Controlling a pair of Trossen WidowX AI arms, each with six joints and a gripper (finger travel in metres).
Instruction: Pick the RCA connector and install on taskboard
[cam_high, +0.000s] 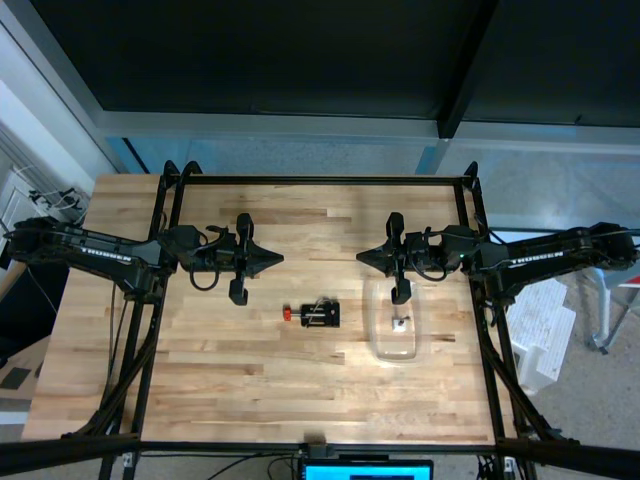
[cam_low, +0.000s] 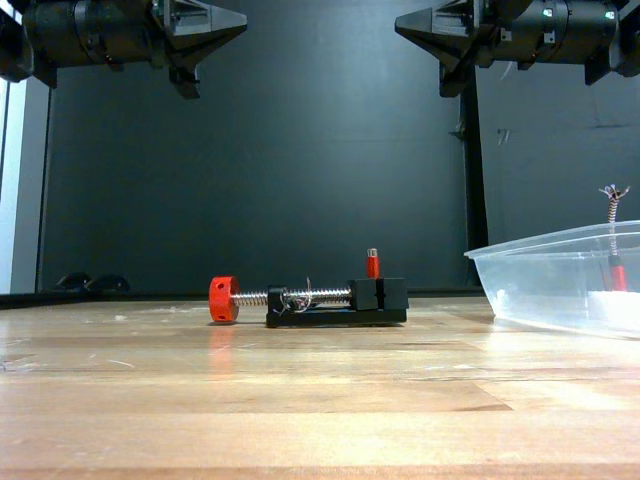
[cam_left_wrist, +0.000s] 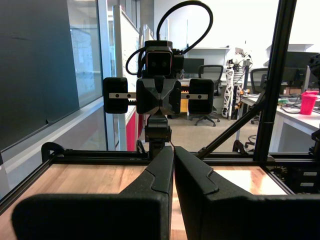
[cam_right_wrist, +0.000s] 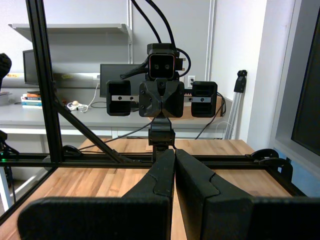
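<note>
Two end effectors: left end effector (cam_high: 275, 259), right end effector (cam_high: 362, 257). One taskboard (cam_high: 318, 315). One RCA connector (cam_low: 612, 225). One clear tray (cam_low: 530, 270).

Wooden table (cam_high: 250, 390), clear plastic tray (cam_high: 396, 347), metal-fitted taskboard (cam_high: 322, 315).

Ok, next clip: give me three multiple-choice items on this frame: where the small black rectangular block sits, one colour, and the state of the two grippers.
1. Where is the small black rectangular taskboard?
A) on the wooden table, beside the clear plastic tray
B) inside that tray
C) hanging off the table's edge

2. What colour is the knob at its end?
A) blue
B) green
C) red

3. How are the left gripper and right gripper?
A) both open wide
B) both shut and empty, raised over the table
C) one shut on the block

Key:
1 A: the high view shows it on bare wood left of the tray.
2 C: the low view shows a red knob.
3 B: each wrist view shows fingers closed together, holding nothing, and the low view shows both high up.
</note>
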